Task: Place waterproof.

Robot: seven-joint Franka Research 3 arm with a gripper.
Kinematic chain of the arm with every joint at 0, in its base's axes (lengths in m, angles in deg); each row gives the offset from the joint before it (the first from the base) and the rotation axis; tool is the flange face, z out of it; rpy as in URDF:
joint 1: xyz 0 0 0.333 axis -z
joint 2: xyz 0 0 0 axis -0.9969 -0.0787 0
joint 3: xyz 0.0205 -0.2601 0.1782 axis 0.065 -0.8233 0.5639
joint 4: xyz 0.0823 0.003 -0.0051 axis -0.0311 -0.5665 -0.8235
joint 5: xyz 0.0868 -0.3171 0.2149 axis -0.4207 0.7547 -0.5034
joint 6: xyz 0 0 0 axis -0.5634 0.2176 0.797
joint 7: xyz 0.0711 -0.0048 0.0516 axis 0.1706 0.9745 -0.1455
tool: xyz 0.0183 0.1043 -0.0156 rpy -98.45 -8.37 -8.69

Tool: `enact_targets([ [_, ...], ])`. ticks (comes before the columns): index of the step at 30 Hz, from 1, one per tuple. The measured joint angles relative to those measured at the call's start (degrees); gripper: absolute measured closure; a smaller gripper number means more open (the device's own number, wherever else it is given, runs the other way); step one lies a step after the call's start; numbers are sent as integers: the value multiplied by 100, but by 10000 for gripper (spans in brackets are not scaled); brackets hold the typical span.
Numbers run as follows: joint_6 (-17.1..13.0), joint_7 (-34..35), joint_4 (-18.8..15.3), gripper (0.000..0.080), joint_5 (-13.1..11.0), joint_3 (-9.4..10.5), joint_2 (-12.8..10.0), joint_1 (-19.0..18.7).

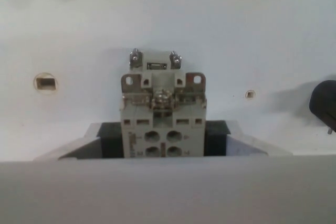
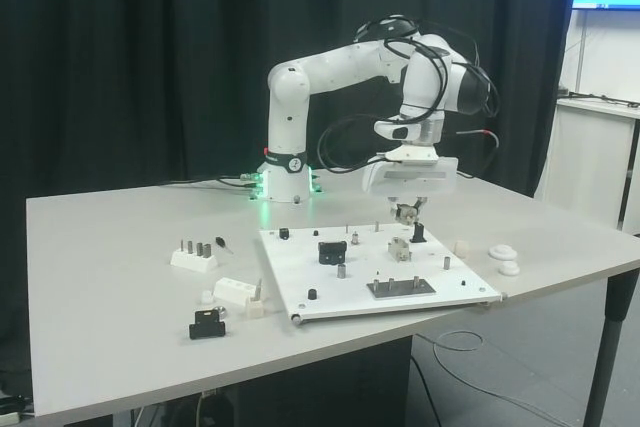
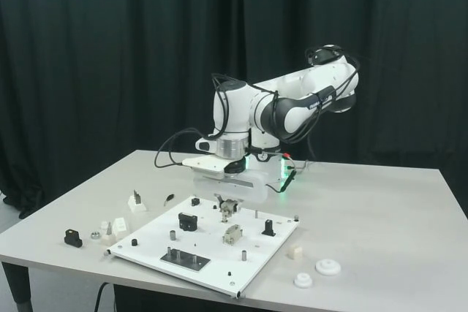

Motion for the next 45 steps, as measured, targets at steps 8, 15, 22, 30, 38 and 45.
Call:
enact_targets([
  [8,50,25,20,494,-7,-5,4,12],
  [15,266,60,100,494,-130,-5,14,2],
  [22,513,267,258,494,-356,33,14,-94],
  [30,530,684,465,494,-490,182,14,-314],
  [38,444,1179,686,494,-500,397,13,-580],
  [45,332,1649,808,494,-499,568,12,-853],
])
